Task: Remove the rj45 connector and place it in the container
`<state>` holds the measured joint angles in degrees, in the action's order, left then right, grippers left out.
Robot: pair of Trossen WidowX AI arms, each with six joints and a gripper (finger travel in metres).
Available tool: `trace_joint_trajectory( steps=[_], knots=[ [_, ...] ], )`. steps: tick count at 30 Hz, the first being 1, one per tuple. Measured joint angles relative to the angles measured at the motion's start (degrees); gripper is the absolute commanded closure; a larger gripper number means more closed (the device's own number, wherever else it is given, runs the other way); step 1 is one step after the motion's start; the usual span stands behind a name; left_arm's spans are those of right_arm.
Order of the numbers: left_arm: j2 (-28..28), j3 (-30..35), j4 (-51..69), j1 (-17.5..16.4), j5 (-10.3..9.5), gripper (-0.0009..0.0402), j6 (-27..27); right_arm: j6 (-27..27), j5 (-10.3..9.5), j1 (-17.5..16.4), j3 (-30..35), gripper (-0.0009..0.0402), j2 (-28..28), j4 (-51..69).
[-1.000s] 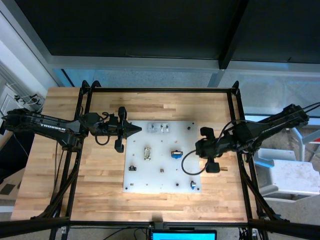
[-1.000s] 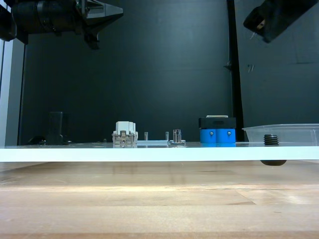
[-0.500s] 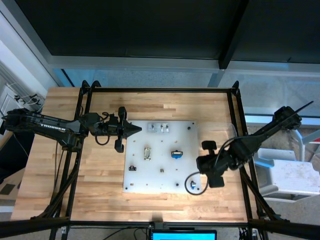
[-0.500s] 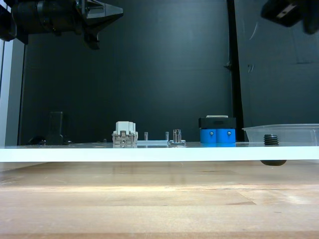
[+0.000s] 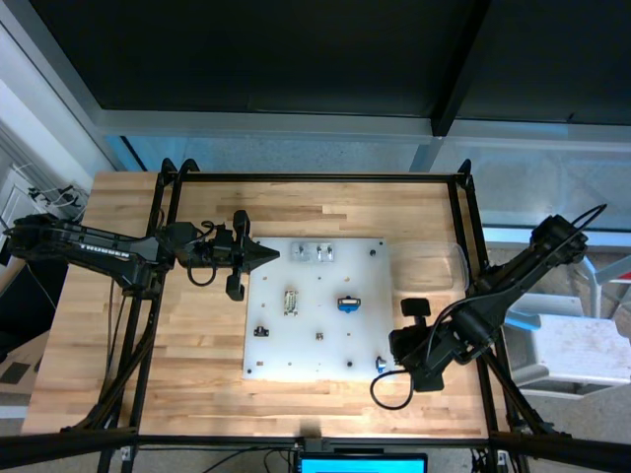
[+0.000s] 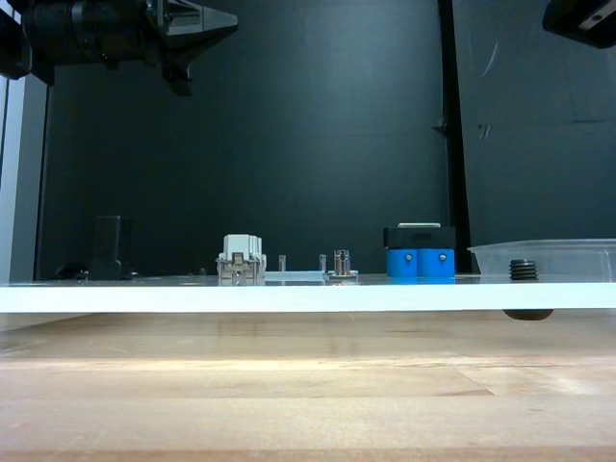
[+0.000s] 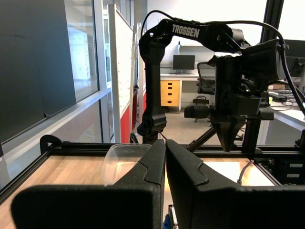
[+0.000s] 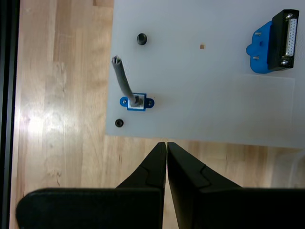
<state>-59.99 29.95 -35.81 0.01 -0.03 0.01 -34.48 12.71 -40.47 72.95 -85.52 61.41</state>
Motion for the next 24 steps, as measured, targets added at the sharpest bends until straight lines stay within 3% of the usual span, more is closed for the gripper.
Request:
trace_joint_trajectory(
  steps=[7,11,24],
  knots=[
    [0.0,0.0,0.0,0.0,-0.02,0.0393,0.0,-1.7,0.04,-0.2,0.0,0.0266,-2.6,-2.4],
    [0.0,0.0,0.0,0.0,0.00,0.0393,0.0,-2.5,1.29,-0.3,0.0,0.0220,-3.7,-2.8],
    [0.0,0.0,0.0,0.0,-0.02,0.0393,0.0,-5.5,1.36,-1.6,-0.2,0.0159,-7.4,-5.7]
  ],
)
